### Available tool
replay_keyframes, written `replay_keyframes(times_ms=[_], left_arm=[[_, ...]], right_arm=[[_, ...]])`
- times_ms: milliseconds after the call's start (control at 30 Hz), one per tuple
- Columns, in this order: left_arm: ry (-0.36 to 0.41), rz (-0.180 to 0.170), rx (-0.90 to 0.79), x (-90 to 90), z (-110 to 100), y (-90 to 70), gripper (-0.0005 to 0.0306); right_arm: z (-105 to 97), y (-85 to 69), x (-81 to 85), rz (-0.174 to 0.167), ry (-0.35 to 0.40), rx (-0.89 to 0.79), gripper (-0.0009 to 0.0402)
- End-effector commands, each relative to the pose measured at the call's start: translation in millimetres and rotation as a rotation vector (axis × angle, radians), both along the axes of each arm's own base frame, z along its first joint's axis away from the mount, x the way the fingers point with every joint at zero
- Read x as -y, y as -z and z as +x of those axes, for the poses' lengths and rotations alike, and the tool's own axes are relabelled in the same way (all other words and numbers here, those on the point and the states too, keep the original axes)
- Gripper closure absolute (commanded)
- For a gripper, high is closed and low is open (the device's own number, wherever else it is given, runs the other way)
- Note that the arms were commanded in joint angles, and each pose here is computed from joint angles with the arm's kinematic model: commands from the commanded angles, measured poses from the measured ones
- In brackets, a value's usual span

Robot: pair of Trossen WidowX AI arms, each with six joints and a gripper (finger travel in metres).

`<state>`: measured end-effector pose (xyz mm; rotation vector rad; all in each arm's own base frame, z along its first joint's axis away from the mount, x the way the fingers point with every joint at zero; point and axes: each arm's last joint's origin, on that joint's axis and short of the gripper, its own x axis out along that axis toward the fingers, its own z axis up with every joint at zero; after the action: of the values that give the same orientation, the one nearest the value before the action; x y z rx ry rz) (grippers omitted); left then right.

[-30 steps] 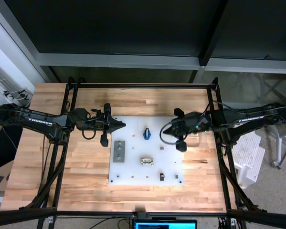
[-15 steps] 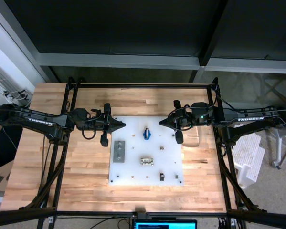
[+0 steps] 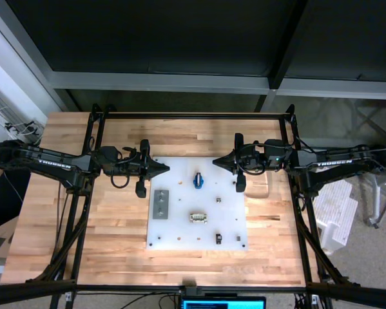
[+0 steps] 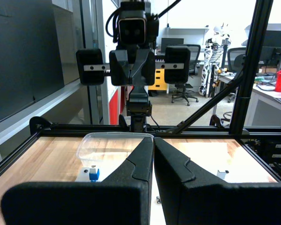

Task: Pick the 16mm bar and install on taskboard

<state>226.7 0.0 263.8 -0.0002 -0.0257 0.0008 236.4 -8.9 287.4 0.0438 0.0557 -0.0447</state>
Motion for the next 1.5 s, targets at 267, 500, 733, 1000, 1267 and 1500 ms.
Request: replay_keyframes(times_ms=[267,500,733,1000,1267,1500], left_arm=[[0.0,0.0,0.0,0.0,0,-0.1,0.03],[0.0,0.0,0.0,0.0,0,-0.1,0.03],[0.0,0.0,0.0,0.0,0,-0.1,0.03],[0.0,0.0,0.0,-0.1,0,-0.1,0.03],[0.0,0.0,0.0,-0.1,0,-0.1,0.03],[0.0,0.0,0.0,-0.1,0,-0.1,0.03]], right_arm=[[-3,8.9,2.0,0.015,0.006,0.064,0.0393],[-4,11.2,1.7,0.025,0.0,0.083,0.0393],[-6,17.8,1.5,0.028,0.0,0.09,0.0393],[-5,15.3,0.5,0.044,-0.027,0.093,0.0393],[-5,15.4,0.3,0.055,-0.026,0.091,0.0393],[-5,15.6,0.4,0.05,-0.026,0.089,0.0393]])
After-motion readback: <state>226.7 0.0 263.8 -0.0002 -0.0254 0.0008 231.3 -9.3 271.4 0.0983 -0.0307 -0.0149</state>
